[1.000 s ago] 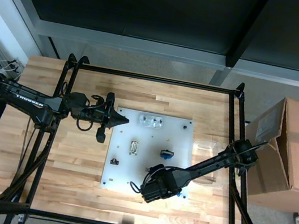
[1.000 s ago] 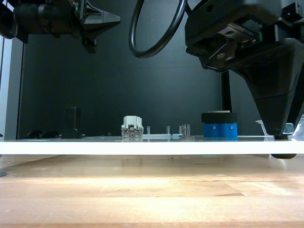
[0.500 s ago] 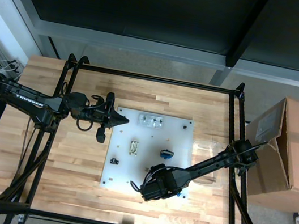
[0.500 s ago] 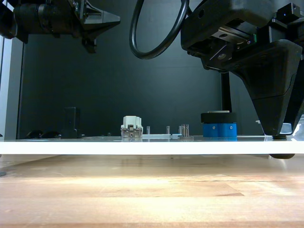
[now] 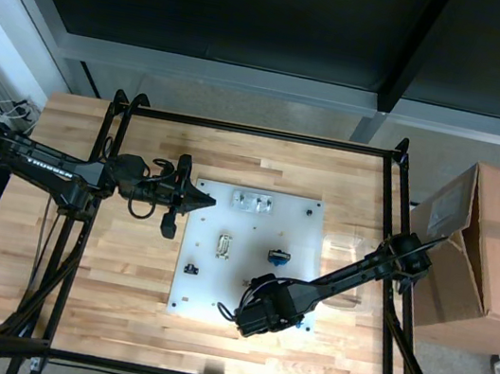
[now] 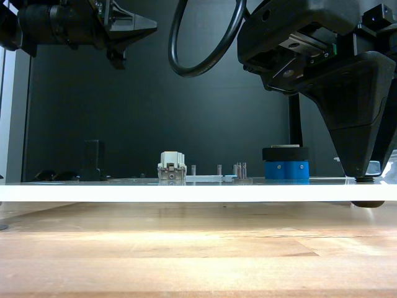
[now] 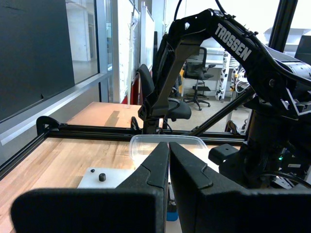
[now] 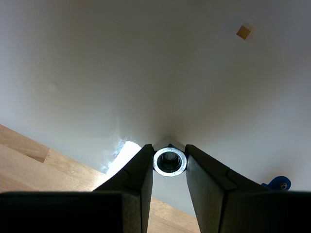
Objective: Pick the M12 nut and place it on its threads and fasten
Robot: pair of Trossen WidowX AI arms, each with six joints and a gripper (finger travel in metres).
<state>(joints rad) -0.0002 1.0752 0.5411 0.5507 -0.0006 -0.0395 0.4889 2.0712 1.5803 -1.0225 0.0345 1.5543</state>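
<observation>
The right gripper (image 8: 169, 147) is being held with its fingers (image 8: 141, 170) pointing down onto the white board (image 8: 146, 73). The small silver M12 nut (image 8: 170, 161) is being clamped between them. In the right wrist view, one black finger is being pressed against each side of the ring, with no gap showing. The nut is sitting flat on its stud, whose dark top is showing through the hole. How far down the threads it is sitting cannot be told.

In the high view, this gripper is seen at the lower centre of the frame, over the near right part of the board. In the low view, its fingertip is meeting the board at the far right of the frame, to the right of the blue part (image 6: 286, 171).

The left gripper (image 7: 168, 145) is being held in the air with its jaws together, only a thin seam showing between them. It is seen at the upper left of the low view. In the high view it is left of centre, at the board's left edge and well apart from the nut. A clear container (image 7: 189, 141) is seen beyond its fingertips in the left wrist view.
</observation>
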